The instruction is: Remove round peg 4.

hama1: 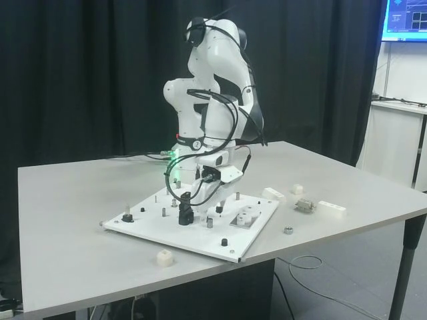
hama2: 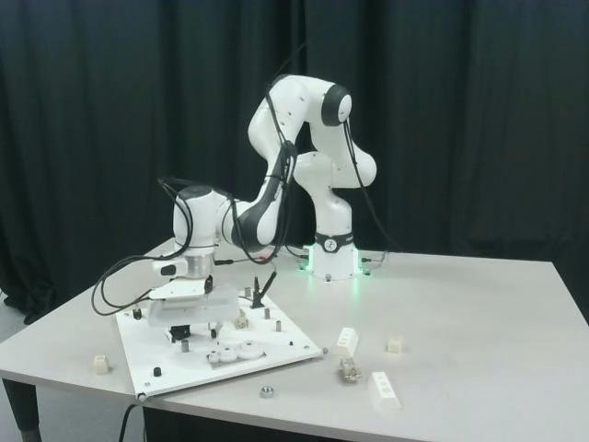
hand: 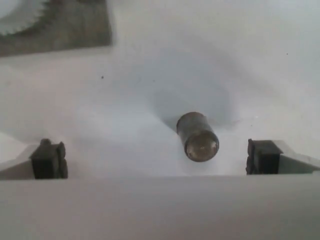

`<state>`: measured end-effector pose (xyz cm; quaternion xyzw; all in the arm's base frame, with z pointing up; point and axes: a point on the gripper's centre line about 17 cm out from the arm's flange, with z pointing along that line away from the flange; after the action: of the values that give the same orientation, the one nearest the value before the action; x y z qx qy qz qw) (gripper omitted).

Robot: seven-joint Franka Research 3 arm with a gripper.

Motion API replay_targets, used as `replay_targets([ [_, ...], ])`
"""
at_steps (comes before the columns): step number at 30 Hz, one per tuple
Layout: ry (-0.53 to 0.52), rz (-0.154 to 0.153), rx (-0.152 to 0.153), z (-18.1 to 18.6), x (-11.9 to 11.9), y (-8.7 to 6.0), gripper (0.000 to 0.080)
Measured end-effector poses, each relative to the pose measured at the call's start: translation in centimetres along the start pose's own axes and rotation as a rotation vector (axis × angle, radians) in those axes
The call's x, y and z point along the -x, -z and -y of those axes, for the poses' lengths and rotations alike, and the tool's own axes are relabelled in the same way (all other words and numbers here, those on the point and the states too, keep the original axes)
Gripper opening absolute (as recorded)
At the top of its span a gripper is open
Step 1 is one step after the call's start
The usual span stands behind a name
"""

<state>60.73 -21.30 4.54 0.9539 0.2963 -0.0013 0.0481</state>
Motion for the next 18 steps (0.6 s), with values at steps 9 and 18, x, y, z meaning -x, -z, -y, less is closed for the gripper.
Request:
replay_targets([
  [9,-0.014,-0.012,-0.003,-0.34,0.2,-0.8,0.08],
  [18,-0.026,-0.025,-0.009,-0.47,0.04,-0.96,0.08],
])
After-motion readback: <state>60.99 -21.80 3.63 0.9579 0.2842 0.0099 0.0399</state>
